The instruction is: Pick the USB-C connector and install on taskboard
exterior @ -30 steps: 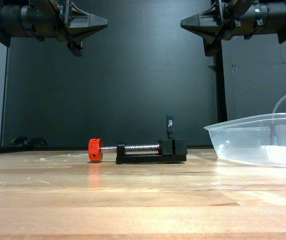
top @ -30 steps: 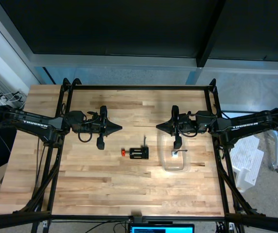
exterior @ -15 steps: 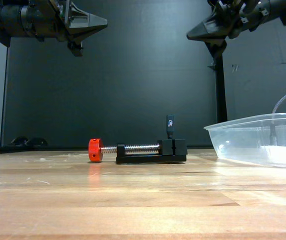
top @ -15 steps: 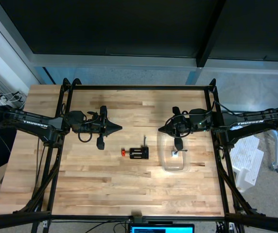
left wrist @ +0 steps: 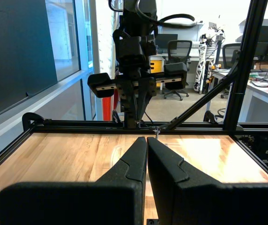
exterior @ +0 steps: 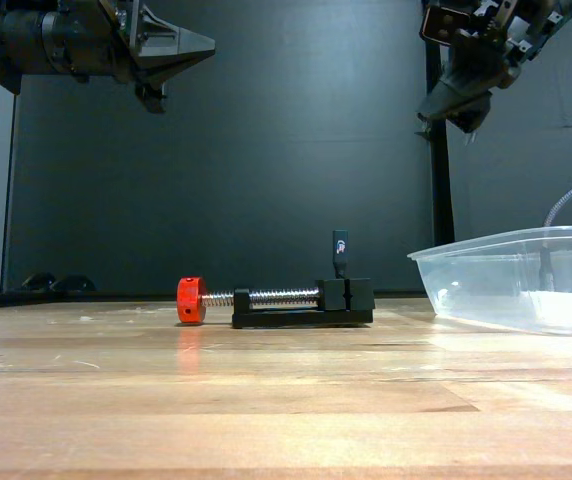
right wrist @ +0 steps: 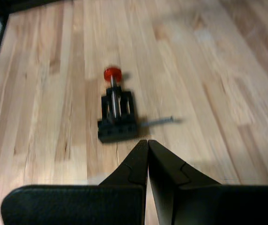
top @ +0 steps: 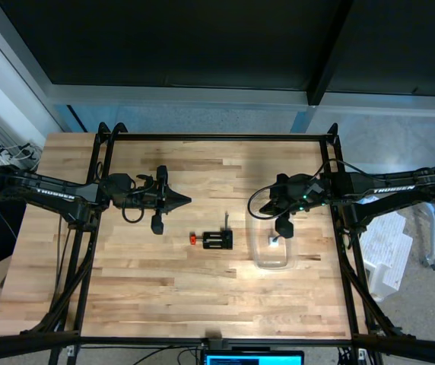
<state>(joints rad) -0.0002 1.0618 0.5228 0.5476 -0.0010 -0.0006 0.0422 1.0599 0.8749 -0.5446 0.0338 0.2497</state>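
Your taskboard (top: 214, 240) lies near the middle of the bench (top: 164, 289), with its knob (top: 192, 239) at the left end. To its right sits a tray (top: 257, 258), near the taskboard but not touching it. A small white piece (top: 273, 242) lies in the tray. Your left gripper (top: 187, 201) hangs high above the bench, left of the taskboard and farther back. Your right gripper (exterior: 428, 110) hangs high above the tray's far left part, tipped down toward the bench.
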